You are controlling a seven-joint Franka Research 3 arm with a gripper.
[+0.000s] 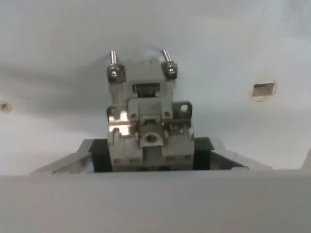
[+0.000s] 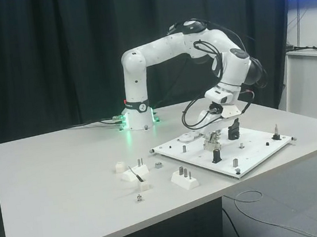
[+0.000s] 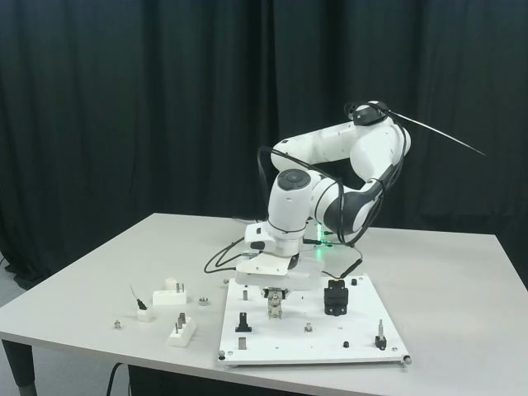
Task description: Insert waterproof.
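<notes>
The waterproof connector (image 1: pixel 143 121) is a grey plug body with two metal screws at its far end and metal clips on its sides. It sits between my fingers (image 1: pixel 101 158), and my gripper (image 1: pixel 151 155) is shut on it. In the first room view the gripper (image 2: pixel 212 141) holds the connector (image 2: pixel 210 144) low over the middle of the white board (image 2: pixel 255 153). From the second room view, the gripper (image 3: pixel 273 304) and connector (image 3: pixel 273 310) are over the board (image 3: pixel 330 346). I cannot tell whether the connector touches the board.
A hole (image 1: pixel 263 90) shows in the board beside the connector. A black fixture (image 2: pixel 234 129) (image 3: pixel 335 299) and a small black post (image 2: pixel 216 157) (image 3: pixel 242 322) stand on the board. White holders (image 2: pixel 184 179) (image 3: pixel 180 330) and small parts lie on the grey table.
</notes>
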